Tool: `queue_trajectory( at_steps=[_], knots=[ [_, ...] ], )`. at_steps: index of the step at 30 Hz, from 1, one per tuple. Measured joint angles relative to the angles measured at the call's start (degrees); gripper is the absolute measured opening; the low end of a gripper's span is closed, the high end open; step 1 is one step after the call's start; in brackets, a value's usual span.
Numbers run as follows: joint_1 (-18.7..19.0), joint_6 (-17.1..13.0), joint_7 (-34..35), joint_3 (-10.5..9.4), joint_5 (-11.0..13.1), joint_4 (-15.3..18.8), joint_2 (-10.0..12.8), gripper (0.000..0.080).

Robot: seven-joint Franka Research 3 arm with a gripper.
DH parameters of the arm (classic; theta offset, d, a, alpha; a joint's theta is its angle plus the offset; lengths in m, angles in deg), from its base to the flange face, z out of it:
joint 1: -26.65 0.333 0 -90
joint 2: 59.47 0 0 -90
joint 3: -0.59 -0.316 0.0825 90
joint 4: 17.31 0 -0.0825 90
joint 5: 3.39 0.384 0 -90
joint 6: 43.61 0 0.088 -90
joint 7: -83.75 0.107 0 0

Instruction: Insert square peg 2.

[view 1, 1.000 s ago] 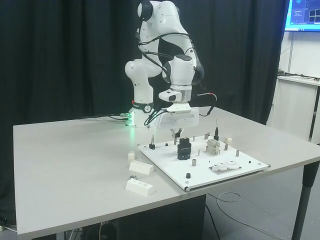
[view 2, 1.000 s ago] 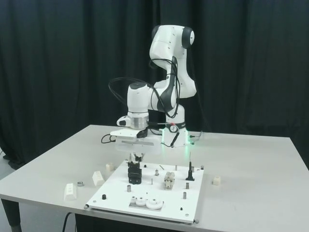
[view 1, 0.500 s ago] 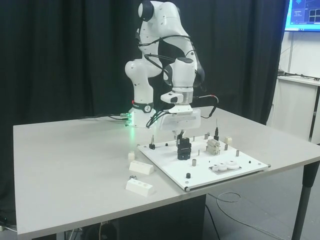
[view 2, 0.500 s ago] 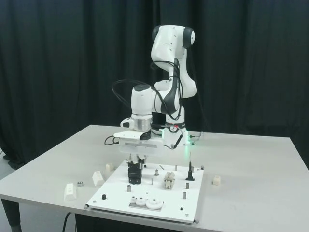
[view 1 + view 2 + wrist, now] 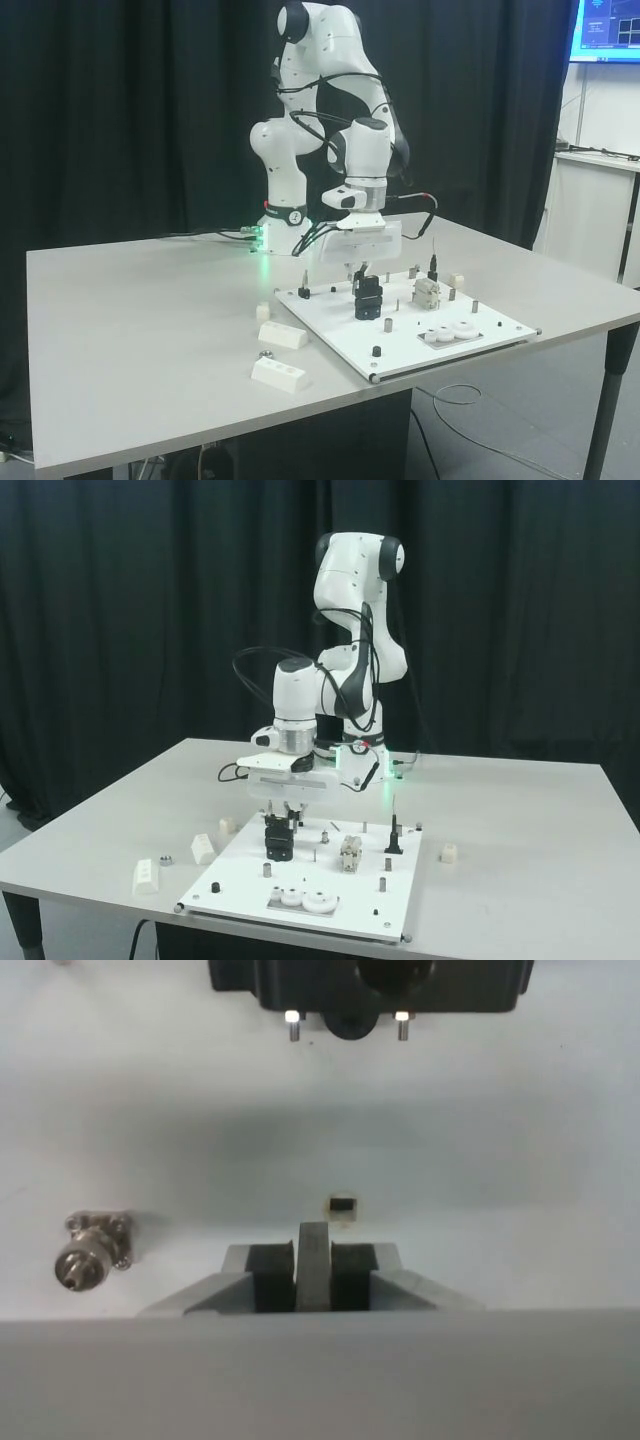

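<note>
Wrist view: gripper fingers closed on grey square peg, held upright betw. black pads; peg tip just short of small square hole in white board; black fixture w/ two small screws lies beyond hole; metal connector well to one side of hole.

First room view: arm bent over board; gripper hangs low above board, just behind black fixture; peg too small to make out; two white blocks on table off board.

Second room view: gripper directly over black fixture, near board far edge; fingers' spacing unclear here.
</note>
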Motion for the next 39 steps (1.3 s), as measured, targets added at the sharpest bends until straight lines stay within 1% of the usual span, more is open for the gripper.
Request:
queue_trajectory(
  at_steps=[14, 25, 32, 39],
  knots=[
    [-0.40, -0.62, 0.08, 0.07, 0.00, 0.00, 0.33, 0.0073],
    [-0.88, -1.84, 0.08, 0.07, 0.00, 0.00, 1.30, 0.0073],
    [-0.81, -1.96, 0.08, -0.11, 0.18, 0.00, 2.01, 0.0073],
    [-0.79, -2.02, 0.35, -0.34, 0.25, 0.00, 2.20, 0.0073]
  ],
)
